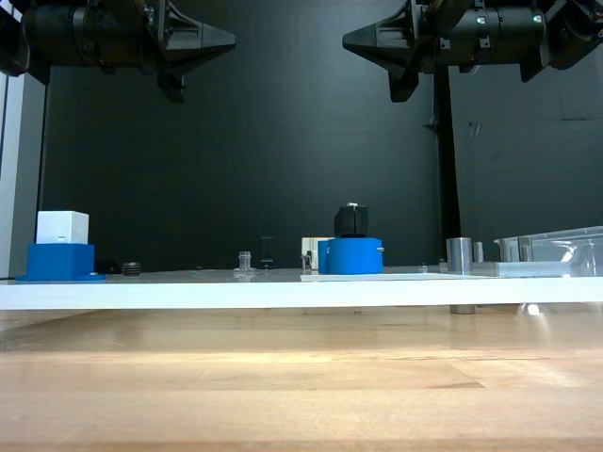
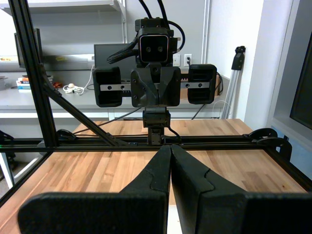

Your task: Remove the 16mm cylinder and place in the container

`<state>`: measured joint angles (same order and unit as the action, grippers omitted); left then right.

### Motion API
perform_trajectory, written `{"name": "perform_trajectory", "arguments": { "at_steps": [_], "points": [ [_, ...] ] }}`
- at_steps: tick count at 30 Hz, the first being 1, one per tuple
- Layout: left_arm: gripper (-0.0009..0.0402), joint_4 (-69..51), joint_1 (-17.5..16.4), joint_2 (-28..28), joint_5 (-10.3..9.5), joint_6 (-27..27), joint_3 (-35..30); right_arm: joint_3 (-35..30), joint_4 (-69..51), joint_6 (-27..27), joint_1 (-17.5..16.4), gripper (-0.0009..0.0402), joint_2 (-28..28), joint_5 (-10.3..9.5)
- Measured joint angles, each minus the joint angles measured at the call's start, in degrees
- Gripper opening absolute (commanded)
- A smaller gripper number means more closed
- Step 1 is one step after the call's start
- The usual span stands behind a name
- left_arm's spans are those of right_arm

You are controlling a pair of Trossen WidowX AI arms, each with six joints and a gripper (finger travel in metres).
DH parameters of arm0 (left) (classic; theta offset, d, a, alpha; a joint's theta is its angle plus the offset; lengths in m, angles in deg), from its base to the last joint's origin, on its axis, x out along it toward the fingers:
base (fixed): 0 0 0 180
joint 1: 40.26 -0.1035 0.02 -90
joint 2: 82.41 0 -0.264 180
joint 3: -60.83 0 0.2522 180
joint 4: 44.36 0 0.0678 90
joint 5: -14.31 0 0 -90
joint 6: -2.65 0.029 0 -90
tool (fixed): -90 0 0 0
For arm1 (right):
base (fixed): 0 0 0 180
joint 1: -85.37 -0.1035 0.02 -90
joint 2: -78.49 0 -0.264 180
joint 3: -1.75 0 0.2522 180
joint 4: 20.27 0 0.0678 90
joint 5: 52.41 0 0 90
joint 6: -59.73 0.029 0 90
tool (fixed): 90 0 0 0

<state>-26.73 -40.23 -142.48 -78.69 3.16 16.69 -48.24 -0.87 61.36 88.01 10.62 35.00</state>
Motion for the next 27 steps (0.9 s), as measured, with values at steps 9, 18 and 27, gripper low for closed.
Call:
{"name": "perform_trajectory", "arguments": {
  "at_steps": [9, 18, 27],
  "points": [
    [0.0, 0.0, 0.0, 0.0, -0.02, 0.0, 0.0, 0.0, 0.0, 0.0, 0.0, 0.0, 0.0, -0.02],
    [0.0, 0.0, 0.0, 0.0, 0.0, 0.0, 0.0, -2.1, -5.6, 3.6, 0.0, 0.0, 0.0, 0.07],
    [0.0, 0.0, 0.0, 0.0, -0.02, 0.0, 0.0, -11.4, -33.2, 3.9, -1.2, 0.0, -0.1, 1.55]
  ]
}}
